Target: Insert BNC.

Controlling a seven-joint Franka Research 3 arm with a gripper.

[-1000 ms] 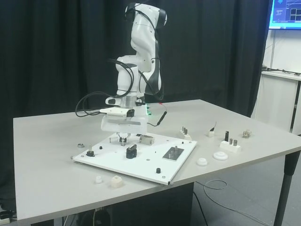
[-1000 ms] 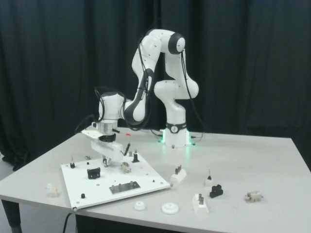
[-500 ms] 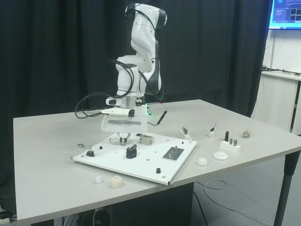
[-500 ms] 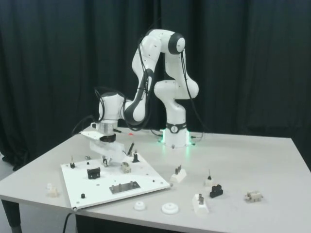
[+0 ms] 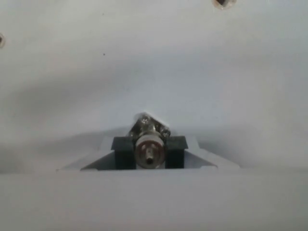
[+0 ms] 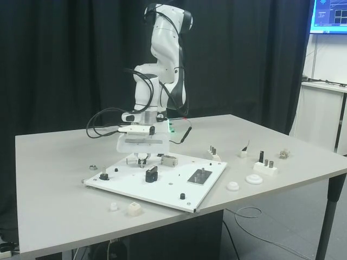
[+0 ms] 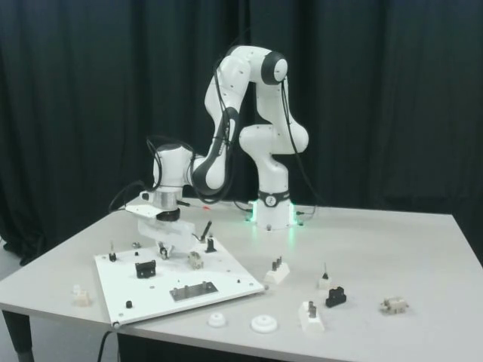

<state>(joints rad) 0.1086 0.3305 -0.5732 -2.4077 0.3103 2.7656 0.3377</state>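
Black curtains hang behind a wide grey table [image 6: 49, 162], and on it lies a flat white assembly board [image 6: 162, 187] dotted with small fittings; the white jointed robot arm [image 7: 226, 113] bends low over the board's rear edge; its two-fingered gripper [image 6: 142, 159] hangs just above the board, black pads [image 5: 124, 153] pinching a small grey metal BNC connector [image 5: 149, 147]; in the wrist view the connector sits squarely between the pads, a round ribbed barrel with a tiny centre pin facing the camera, a squarish flange behind it; green light glows at the arm's base [image 7: 251, 215]; no readable writing on connector or board; a screen [image 6: 328, 16] in the far corner shows lines too small to read.
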